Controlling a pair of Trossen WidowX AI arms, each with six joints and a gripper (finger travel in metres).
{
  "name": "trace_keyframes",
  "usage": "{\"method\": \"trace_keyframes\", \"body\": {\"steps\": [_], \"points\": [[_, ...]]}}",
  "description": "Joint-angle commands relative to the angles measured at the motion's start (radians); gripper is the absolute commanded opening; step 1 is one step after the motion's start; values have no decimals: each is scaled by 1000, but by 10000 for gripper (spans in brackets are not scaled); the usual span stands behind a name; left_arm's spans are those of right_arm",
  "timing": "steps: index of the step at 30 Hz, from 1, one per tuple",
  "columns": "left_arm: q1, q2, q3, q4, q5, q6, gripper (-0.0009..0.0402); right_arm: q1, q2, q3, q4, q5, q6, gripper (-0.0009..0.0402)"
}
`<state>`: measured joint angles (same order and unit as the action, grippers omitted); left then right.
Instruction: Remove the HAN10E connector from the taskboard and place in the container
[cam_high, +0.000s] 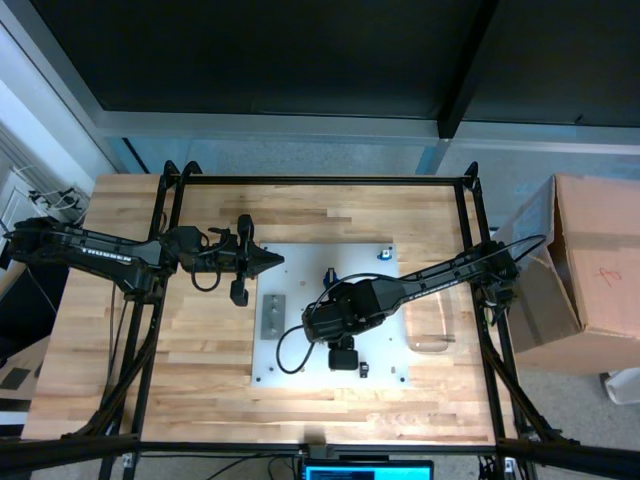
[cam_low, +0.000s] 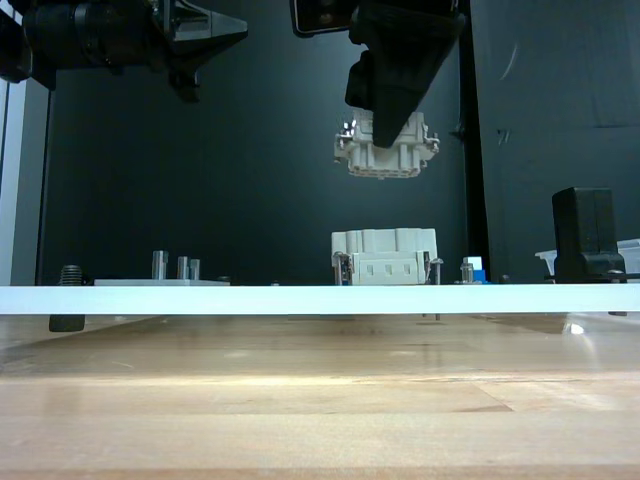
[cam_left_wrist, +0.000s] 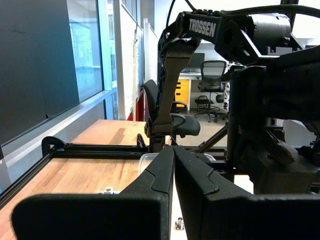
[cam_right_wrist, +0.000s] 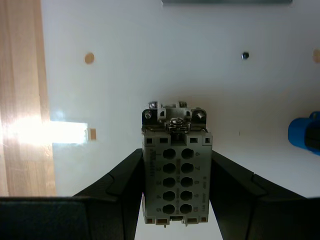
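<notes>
We see the right gripper (cam_right_wrist: 176, 167) clamped on the HAN10E connector (cam_low: 387, 158), which it holds between its fingers, clear above its seat (cam_low: 385, 256) on the taskboard (cam_high: 290, 365). The left gripper (cam_high: 274, 260), fingers together, hovers over the taskboard's left edge.

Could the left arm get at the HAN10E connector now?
Probably not: the right gripper is shut on the HAN10E connector, held clear above its seat, fingers covering both sides. The left gripper, shut, hovers at the taskboard's left edge.
</notes>
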<state>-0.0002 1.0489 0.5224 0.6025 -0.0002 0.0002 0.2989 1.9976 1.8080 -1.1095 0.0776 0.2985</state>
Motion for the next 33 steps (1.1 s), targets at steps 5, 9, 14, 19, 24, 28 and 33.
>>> {"method": "trace_keyframes", "body": {"steps": [5,9,14,19,24,28,33], "points": [[0,0,0,0,0,0,0,3,-42,-31,-10,1,6,41],[0,0,0,0,0,0,0,15,-129,-143,-6,1,21,41],[0,0,0,0,0,0,0,37,-264,-324,5,1,57,41],[0,0,0,0,0,0,0,53,-396,-479,19,1,83,41],[0,0,0,0,0,0,0,63,-525,-617,23,1,98,41],[0,0,0,0,0,0,0,69,-621,-723,27,1,109,41],[0,0,0,0,0,0,0,85,-729,-846,33,1,120,41]]}}
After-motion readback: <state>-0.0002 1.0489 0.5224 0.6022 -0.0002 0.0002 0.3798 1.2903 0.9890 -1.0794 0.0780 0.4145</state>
